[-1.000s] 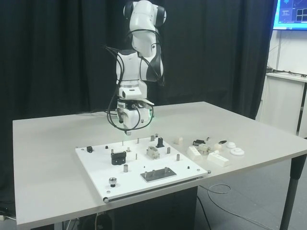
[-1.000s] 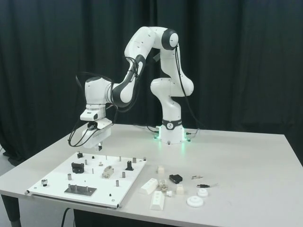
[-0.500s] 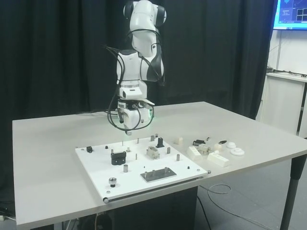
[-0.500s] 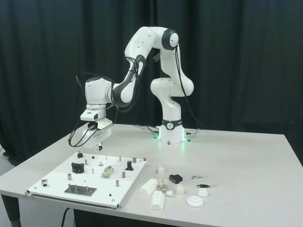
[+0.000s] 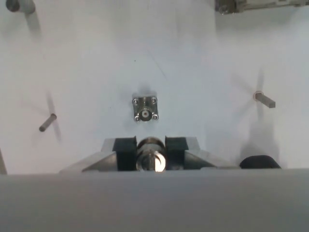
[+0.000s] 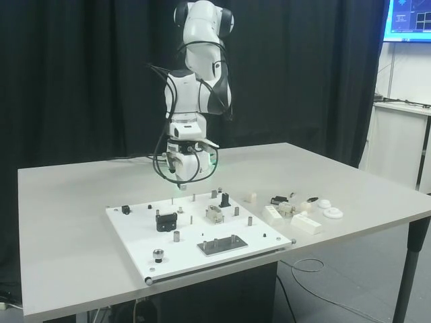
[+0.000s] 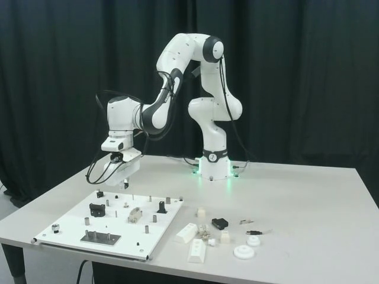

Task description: Place BNC.

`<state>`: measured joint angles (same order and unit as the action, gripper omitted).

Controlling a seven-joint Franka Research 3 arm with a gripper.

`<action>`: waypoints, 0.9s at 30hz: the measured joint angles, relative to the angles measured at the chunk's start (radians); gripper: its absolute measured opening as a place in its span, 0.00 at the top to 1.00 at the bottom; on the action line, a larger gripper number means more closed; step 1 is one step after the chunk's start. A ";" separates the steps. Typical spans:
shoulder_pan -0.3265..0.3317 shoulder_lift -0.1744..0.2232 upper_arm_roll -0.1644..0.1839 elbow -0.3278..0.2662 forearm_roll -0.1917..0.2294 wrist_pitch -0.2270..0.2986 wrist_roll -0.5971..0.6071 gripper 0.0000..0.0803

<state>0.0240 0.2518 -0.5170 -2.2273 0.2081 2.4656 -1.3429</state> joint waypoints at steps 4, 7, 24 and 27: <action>0.002 0.000 0.000 0.001 0.000 0.000 0.004 0.85; 0.004 0.000 0.000 0.001 0.000 0.000 0.004 0.85; 0.029 -0.007 -0.001 0.003 -0.001 -0.002 0.080 0.85; 0.044 -0.014 -0.001 0.003 -0.001 -0.013 0.123 0.85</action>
<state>0.0677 0.2375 -0.5178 -2.2244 0.2067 2.4527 -1.2200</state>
